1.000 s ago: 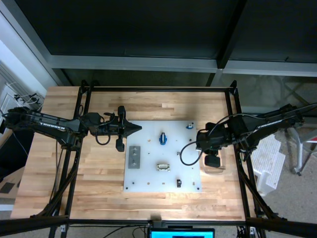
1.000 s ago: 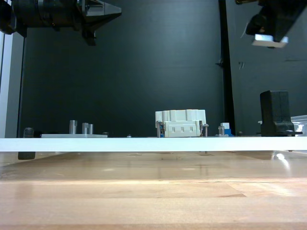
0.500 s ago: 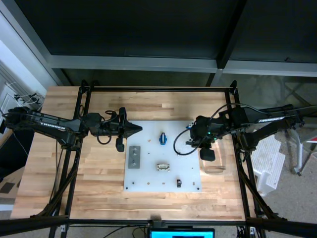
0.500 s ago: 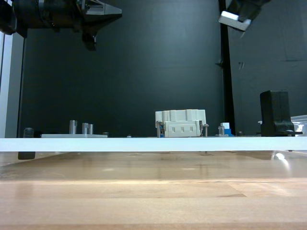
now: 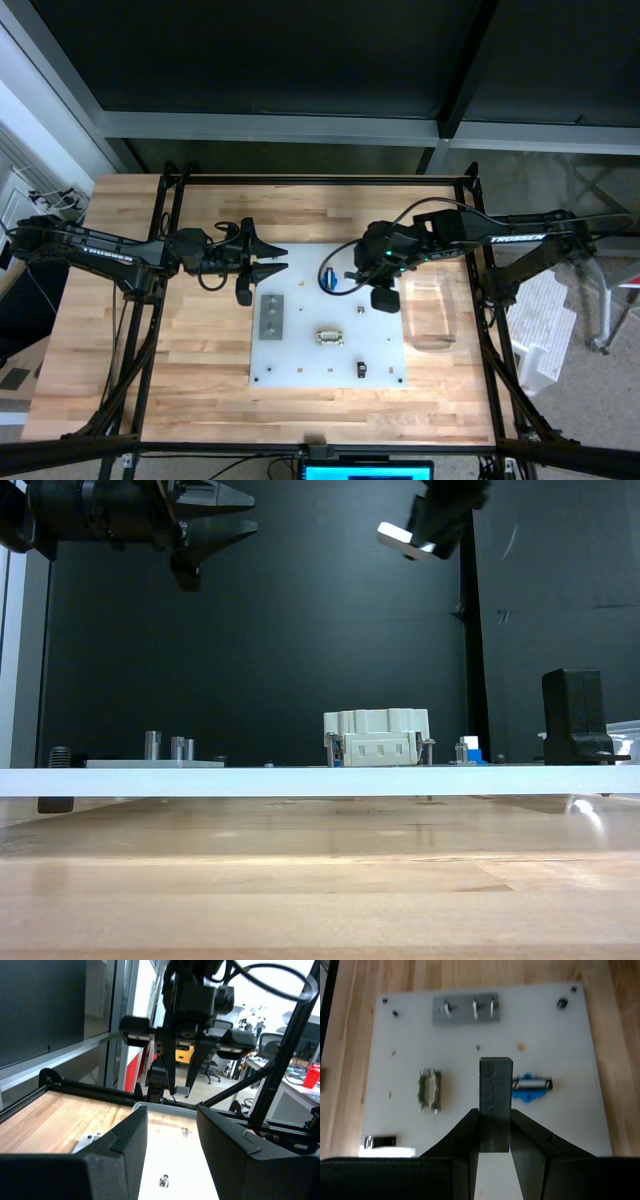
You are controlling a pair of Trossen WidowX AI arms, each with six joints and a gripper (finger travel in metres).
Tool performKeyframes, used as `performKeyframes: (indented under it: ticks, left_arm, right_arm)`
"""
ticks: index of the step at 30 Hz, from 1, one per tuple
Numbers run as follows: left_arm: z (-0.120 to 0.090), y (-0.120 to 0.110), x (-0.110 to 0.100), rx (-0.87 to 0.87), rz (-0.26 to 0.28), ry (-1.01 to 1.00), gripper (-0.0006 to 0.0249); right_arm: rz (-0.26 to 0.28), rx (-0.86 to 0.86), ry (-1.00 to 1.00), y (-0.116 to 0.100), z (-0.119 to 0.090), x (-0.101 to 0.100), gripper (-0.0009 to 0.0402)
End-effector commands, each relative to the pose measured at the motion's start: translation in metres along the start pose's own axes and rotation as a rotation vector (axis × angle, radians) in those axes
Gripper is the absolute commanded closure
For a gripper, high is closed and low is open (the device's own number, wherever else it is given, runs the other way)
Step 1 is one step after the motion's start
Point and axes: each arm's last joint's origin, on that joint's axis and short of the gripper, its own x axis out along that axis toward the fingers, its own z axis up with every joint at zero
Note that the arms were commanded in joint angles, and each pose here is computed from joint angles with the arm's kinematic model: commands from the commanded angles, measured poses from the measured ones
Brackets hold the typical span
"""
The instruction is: Pick the 16mm bar and install on taskboard
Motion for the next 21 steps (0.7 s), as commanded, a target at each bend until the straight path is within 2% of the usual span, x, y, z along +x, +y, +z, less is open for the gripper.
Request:
performKeyframes:
  ticks: [1, 9, 13, 21]
  left_arm:
    - [0.007, -0.002, 0.004, 0.014, -0.017, -0.008, 0.0086]
    - [0.019, -0.004, 0.007, 0.038, -0.028, -0.031, 0.0061]
    - [0.019, -0.005, 0.007, 0.038, -0.029, -0.032, 0.0062]
    - [0.019, -0.005, 0.007, 0.024, -0.029, -0.035, 0.0061]
  right_arm:
    - [-0.001, -0.004, -0.032, -0.002, 0.013, 0.005, 0.0381]
    - [-0.008, -0.004, -0.129, -0.009, 0.033, 0.008, 0.0381]
    - [0.026, 0.003, -0.211, -0.013, 0.042, 0.008, 0.0382]
    - [0.023, 0.006, -0.222, -0.018, 0.045, 0.015, 0.0382]
